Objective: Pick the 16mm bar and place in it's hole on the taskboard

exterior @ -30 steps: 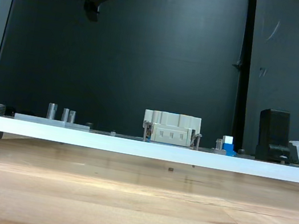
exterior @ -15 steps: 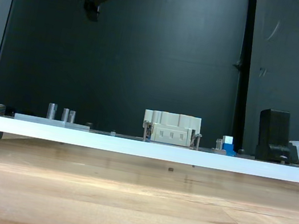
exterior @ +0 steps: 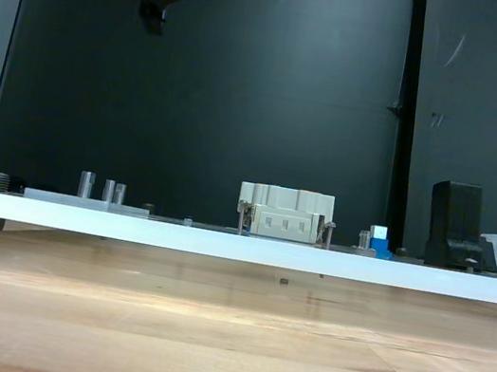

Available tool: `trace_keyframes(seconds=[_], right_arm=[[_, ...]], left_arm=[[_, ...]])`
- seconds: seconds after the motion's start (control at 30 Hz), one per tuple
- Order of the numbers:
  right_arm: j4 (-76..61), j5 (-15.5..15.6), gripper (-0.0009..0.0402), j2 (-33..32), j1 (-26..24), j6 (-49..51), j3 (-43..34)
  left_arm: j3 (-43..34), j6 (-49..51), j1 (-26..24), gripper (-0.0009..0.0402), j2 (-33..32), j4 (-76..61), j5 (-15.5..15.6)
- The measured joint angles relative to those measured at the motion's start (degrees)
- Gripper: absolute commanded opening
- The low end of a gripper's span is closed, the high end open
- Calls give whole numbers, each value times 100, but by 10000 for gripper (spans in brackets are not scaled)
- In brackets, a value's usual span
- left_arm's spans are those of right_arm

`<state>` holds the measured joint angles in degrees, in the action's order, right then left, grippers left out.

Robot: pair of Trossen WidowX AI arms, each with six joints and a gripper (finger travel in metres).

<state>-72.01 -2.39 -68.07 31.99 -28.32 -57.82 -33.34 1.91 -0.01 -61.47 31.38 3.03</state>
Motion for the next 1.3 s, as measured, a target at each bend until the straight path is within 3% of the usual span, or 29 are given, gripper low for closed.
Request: trace_keyframes(seconds=[0.23,1.3], right_arm=[[238,-142,234,-109,282,-354,243],[1851,-223,233,-474,627,-903,1401]], left_arm=[[0,0,0,0,0,0,2],[0,0,0,0,0,0,0]])
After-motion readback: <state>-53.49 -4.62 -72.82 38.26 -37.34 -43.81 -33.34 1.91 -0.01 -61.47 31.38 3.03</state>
